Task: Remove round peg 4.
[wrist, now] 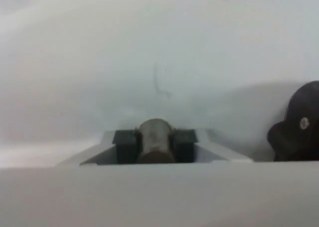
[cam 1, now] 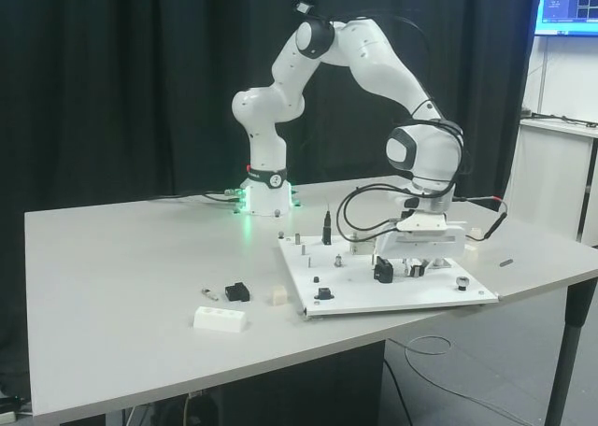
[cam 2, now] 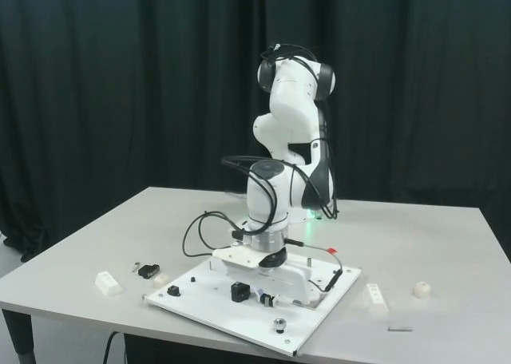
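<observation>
A grey round peg (wrist: pixel 155 137) sits between the two black pads of my gripper (wrist: pixel 155 146), which is shut on it. Behind the peg lies the white board (wrist: pixel 159 62). In the first room view the gripper (cam 1: pixel 411 267) hangs low over the right part of the white board (cam 1: pixel 374 295) on the grey table. In the second room view the gripper (cam 2: pixel 267 294) is down at the middle of the board (cam 2: pixel 207 308). The peg itself is hidden in both room views, so I cannot tell whether its lower end is still in a hole.
A black knob (wrist: pixel 299 122) stands close beside the gripper on the board. Other board parts: a black block (cam 1: pixel 381 273), an upright black pin (cam 1: pixel 327 228), a round grey piece (cam 2: pixel 279 325). Off the board lie a white block (cam 1: pixel 220 319), a black part (cam 1: pixel 237 291), and a white ball (cam 2: pixel 421 289).
</observation>
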### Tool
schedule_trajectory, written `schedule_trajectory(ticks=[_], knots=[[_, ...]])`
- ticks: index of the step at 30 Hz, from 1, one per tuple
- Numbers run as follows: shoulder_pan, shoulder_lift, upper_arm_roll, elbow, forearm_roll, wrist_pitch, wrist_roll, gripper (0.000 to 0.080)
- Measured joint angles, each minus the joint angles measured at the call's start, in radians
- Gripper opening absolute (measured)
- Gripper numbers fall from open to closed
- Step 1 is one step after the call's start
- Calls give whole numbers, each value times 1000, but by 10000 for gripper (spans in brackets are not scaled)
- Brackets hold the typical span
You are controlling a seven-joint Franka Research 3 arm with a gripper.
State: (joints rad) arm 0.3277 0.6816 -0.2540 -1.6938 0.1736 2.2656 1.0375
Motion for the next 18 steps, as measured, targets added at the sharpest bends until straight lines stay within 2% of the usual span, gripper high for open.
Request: schedule_trajectory(ticks=[8,9,18], knots=[[-6,-2,1,-3,20,2,-2,224],[-6,-2,1,-3,21,3,-2,151],[-6,-5,2,-7,23,6,-2,151]])
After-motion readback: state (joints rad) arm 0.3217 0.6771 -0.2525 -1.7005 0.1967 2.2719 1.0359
